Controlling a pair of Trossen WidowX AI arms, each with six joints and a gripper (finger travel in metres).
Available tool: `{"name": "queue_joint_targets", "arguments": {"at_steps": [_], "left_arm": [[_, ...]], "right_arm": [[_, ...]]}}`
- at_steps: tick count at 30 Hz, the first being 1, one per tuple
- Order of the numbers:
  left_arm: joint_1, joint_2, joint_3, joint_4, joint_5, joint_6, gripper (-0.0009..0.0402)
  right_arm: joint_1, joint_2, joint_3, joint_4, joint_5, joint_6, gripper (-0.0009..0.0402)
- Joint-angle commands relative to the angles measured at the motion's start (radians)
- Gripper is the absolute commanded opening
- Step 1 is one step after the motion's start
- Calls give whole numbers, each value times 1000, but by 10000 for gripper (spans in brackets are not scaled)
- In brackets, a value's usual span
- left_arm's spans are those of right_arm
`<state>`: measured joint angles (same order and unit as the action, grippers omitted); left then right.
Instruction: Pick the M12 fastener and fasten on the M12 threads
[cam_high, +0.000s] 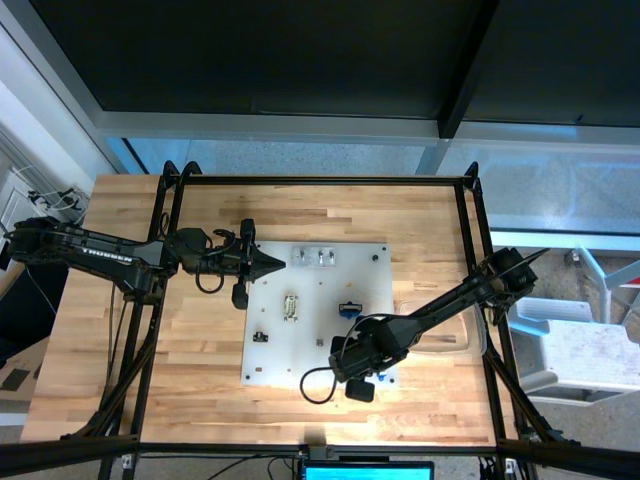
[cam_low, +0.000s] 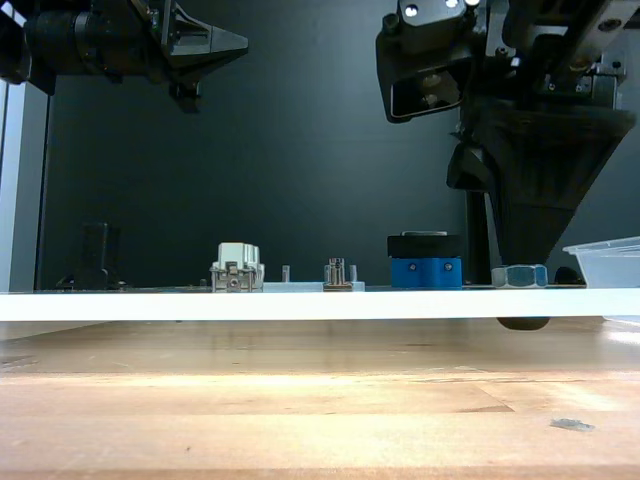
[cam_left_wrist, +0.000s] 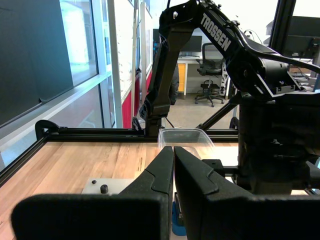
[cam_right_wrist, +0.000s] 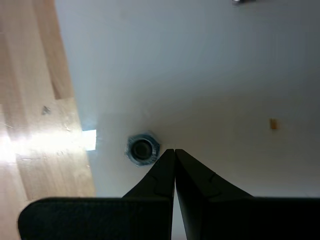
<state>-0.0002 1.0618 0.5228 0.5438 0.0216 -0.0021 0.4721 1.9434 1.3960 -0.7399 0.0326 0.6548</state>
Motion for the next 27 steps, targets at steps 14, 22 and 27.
{"name": "queue_joint_targets", "arguments": {"at_steps": [14,22,27], "left_arm": [[0,0,0,0,0,0,0],[0,0,0,0,0,0,0],[0,0,0,0,0,0,0]], "right_arm": [[2,-2,0,1,-113,3,0],[9,-10,0,-23,-113,3,0],[16,-37,0,-27,-98,5,0]]}}
